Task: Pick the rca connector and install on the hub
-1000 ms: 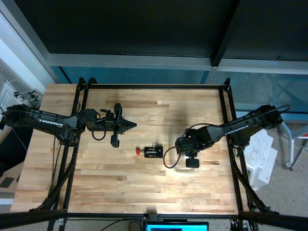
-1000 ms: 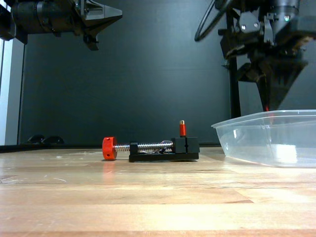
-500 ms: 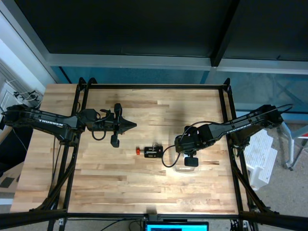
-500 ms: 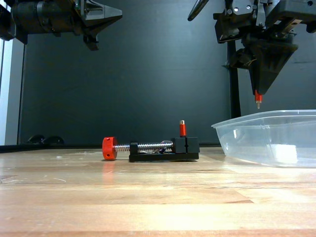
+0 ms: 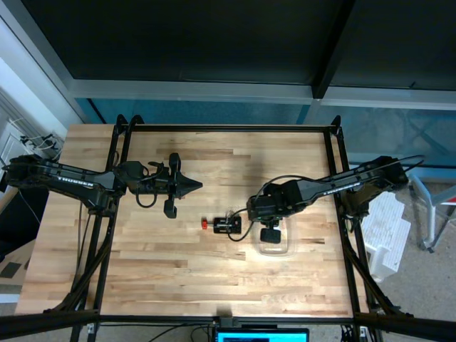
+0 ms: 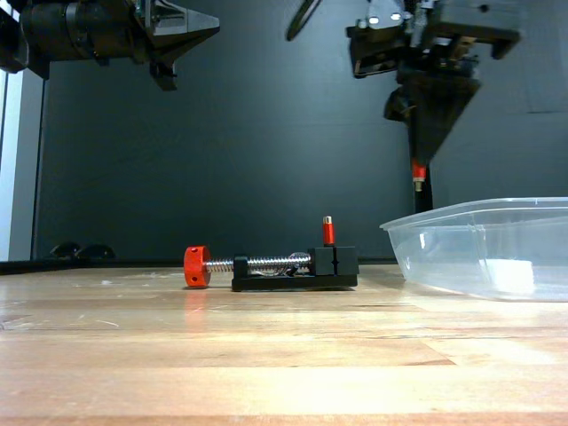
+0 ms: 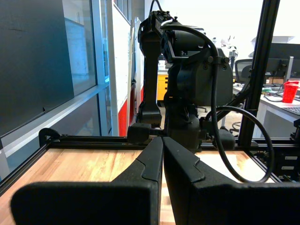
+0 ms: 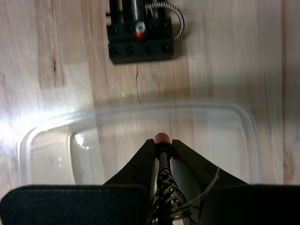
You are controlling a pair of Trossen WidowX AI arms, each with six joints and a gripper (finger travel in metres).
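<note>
So my right hand was pinching the rca connector by its body, pin pointing straight down. It hung high over the end of the clear tray that faces the hub. I reckon I held it upright on purpose. The red post on the hub stood vertical too, so the plug would have to come down from above, not at a slant.

The hub sat near the middle of the worktop with its red knob toward the left edge. The tray was just beside it on the right-edge side, and I couldn't tell if they touched. My left hand was parked up high toward the left edge, pressed together on nothing — just out of the way.

On views: the low one gave me height, with the plug well above both the tray rim and the post, but no depth. The right wrist view filled that in — the plug's red end sat between my fingertips, the tray was under it and the hub was further on. So the sideways trip wasn't done yet. From the high view my own arm hid the plug completely.
</note>
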